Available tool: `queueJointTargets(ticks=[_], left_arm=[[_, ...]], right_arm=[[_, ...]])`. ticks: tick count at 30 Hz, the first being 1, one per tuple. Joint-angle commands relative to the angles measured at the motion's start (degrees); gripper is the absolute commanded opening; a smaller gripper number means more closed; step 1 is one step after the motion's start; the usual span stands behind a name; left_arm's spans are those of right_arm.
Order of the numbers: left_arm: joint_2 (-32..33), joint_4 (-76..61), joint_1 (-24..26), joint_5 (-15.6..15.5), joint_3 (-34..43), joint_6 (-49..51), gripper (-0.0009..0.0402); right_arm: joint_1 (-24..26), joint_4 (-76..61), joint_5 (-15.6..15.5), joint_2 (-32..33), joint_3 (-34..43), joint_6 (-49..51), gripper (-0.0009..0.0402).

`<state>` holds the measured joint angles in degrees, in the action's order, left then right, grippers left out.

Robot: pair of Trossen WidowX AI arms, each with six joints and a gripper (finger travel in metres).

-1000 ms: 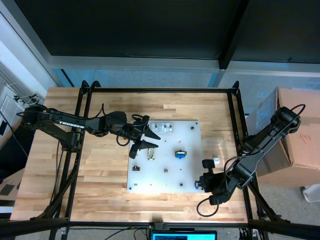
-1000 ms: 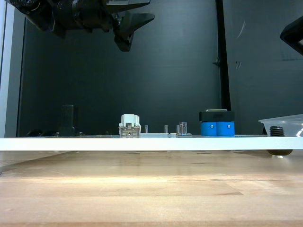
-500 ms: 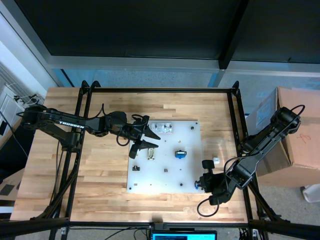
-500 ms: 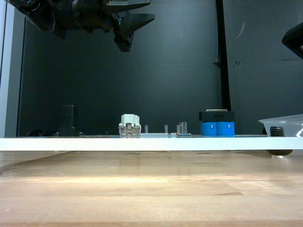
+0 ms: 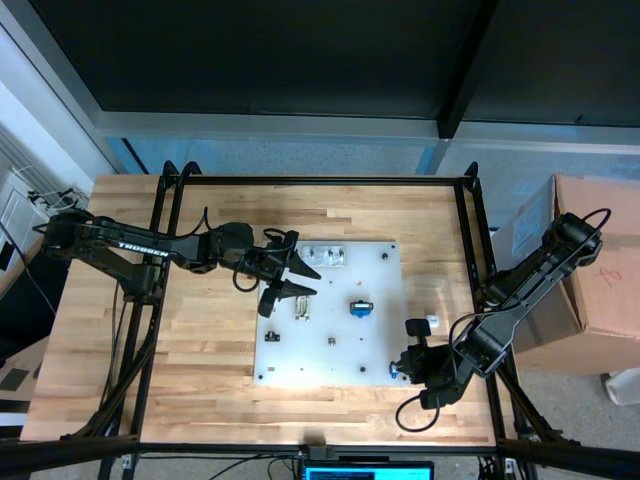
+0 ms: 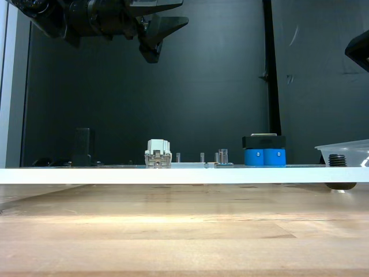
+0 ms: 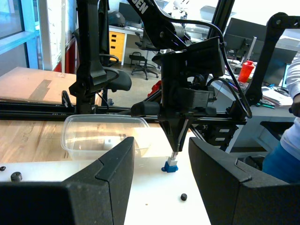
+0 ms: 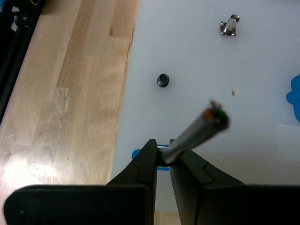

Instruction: Pick the RJ45 connector and install on the taskboard

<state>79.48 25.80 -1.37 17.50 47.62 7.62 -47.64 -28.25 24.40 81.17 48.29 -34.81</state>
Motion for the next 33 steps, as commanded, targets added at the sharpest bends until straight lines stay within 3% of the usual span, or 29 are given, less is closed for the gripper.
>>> queueJointTargets(ticks=[1, 33], left_arm=[[0.02, 0.07, -0.02, 0.02, 0.02, -0.02, 0.0156], [0.02, 0.02, -0.02, 0.02, 0.02, 0.0, 0.0156]], right_arm=[[-0.09, -0.13, 0.04, 0.04, -0.28, -0.35, 0.0], [-0.02, 3.19, -0.26, 2.38, -2.19, -1.81, 0.001]])
